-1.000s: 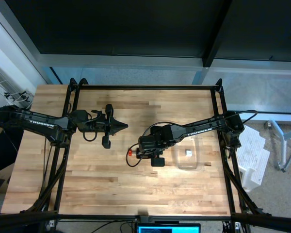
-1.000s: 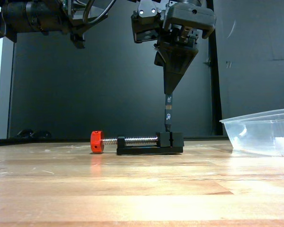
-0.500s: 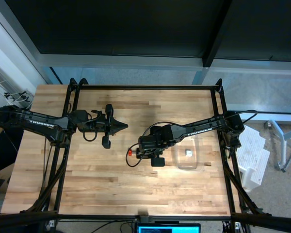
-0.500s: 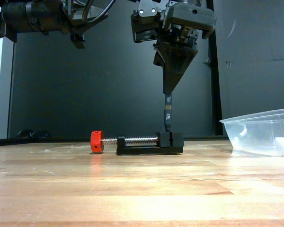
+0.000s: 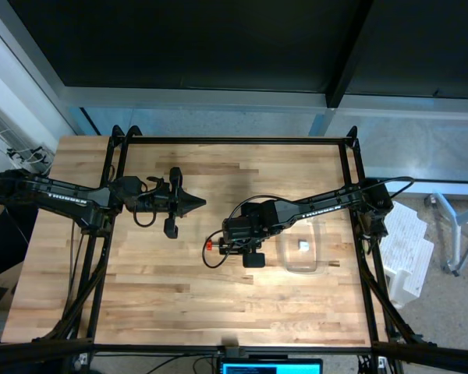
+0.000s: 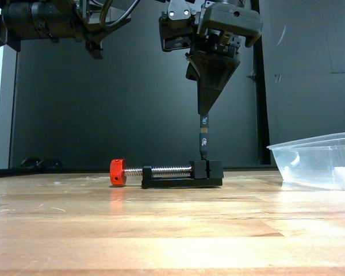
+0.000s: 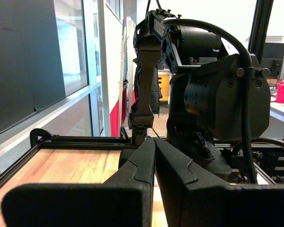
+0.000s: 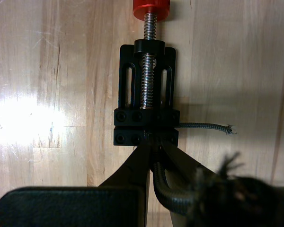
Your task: Pick the USB-C connector and install on taskboard
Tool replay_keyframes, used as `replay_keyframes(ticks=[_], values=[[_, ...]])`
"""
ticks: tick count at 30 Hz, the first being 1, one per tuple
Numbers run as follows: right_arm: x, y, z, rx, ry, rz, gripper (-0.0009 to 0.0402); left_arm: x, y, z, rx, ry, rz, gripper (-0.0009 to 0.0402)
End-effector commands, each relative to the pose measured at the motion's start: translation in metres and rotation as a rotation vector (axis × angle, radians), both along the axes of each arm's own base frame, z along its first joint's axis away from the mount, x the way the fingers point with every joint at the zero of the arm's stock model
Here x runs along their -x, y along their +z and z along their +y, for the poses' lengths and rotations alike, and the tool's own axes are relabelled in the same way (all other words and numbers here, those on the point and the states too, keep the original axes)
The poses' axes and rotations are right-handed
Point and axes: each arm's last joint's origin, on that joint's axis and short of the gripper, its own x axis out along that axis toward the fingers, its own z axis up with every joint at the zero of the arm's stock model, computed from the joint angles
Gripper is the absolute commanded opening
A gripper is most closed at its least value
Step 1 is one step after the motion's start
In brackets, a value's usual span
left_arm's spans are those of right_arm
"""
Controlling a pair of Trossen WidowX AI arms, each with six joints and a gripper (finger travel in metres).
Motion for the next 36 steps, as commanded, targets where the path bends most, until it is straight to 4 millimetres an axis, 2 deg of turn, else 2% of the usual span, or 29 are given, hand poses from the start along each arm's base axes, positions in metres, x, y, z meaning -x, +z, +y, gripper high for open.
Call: replay_keyframes(ticks=[1, 19, 31, 36], values=[[0.0, 0.0, 0.0, 0.001, 0.004, -0.003, 0.0, 0.0, 0.0, 0.0, 0.0, 0.0, 0.0, 0.0], [0.0, -0.001, 0.0, 0.002, 0.006, -0.005, 0.0, 0.0, 0.0, 0.0, 0.0, 0.0, 0.0, 0.0], [-0.001, -0.017, 0.0, 0.005, 0.016, 0.001, 0.0, 0.0, 0.0, 0.0, 0.0, 0.0, 0.0, 0.0], [-0.001, -0.018, 0.0, 0.007, 0.022, 0.002, 0.0, 0.0, 0.0, 0.0, 0.0, 0.0, 0.0, 0.0]])
